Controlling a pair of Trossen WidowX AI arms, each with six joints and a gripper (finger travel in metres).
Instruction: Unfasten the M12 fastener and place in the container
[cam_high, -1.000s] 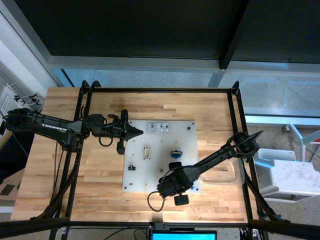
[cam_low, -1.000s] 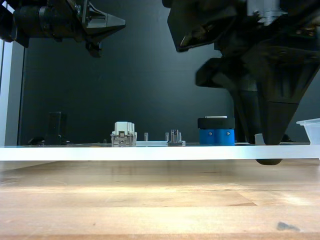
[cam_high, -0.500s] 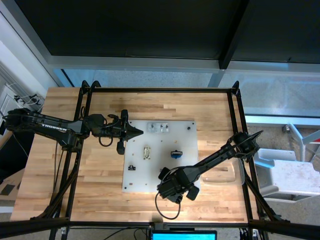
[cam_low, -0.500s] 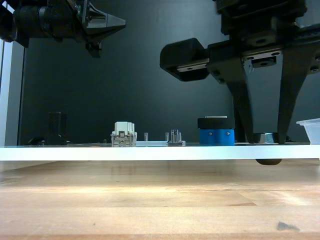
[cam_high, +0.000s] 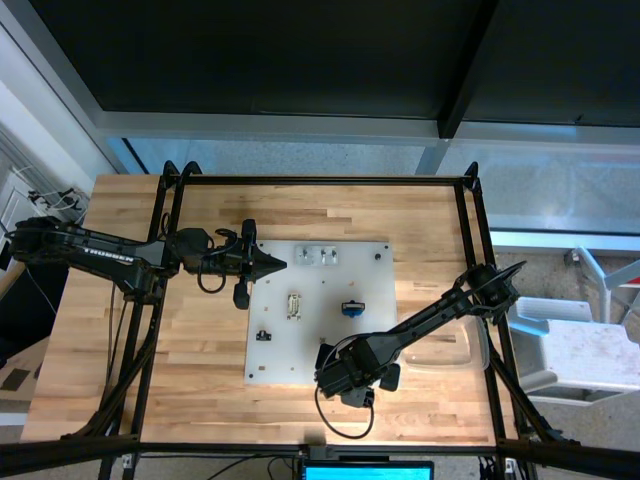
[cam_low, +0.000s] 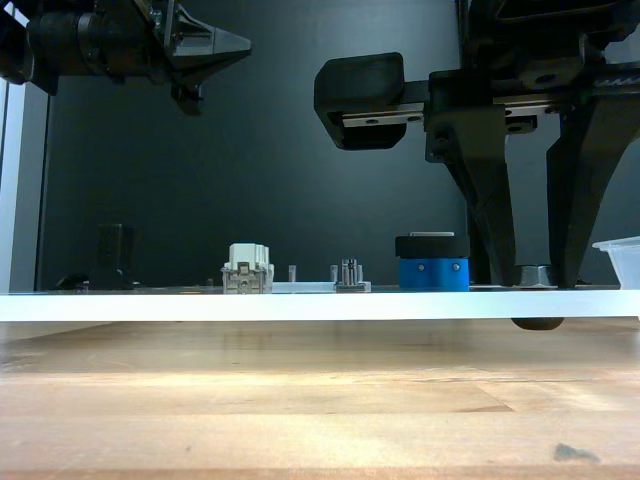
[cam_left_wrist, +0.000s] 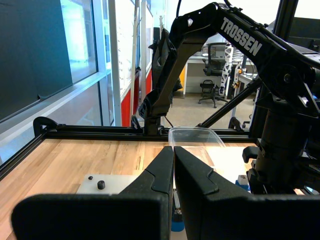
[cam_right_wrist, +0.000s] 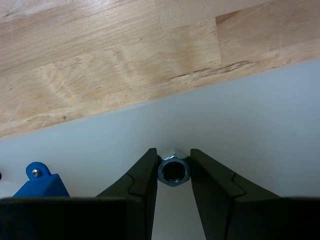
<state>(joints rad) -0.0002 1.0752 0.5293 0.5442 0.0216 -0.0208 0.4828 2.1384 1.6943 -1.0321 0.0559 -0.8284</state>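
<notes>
Nut: we find it at about 5 o'clock on the white board, low against the surface by the near right edge. No ribs show beneath it, so we judge it is on its stud and run well down. It is not in the tub.
Grip: the right gripper is clamped on the nut, with its fingers pressed to opposite sides. We read this as the hold needed to turn the nut off its thread.
Right arm pose: it reaches in from the table's 3 o'clock edge, with the forearm slanting toward 8 o'clock. The wrist is bent so the fingers point straight down over the nut.
Tub: it stands off the board on the table, near the right gripper at its 3 o'clock. We expect a short carry once the nut is free.
Left gripper: it hangs high over the board's 10 o'clock edge, pointing toward 3 o'clock. Its fingers are together on nothing, well apart from the work.
Step in hand: unscrewing, in our judgement. The nut is not lifted yet.
</notes>
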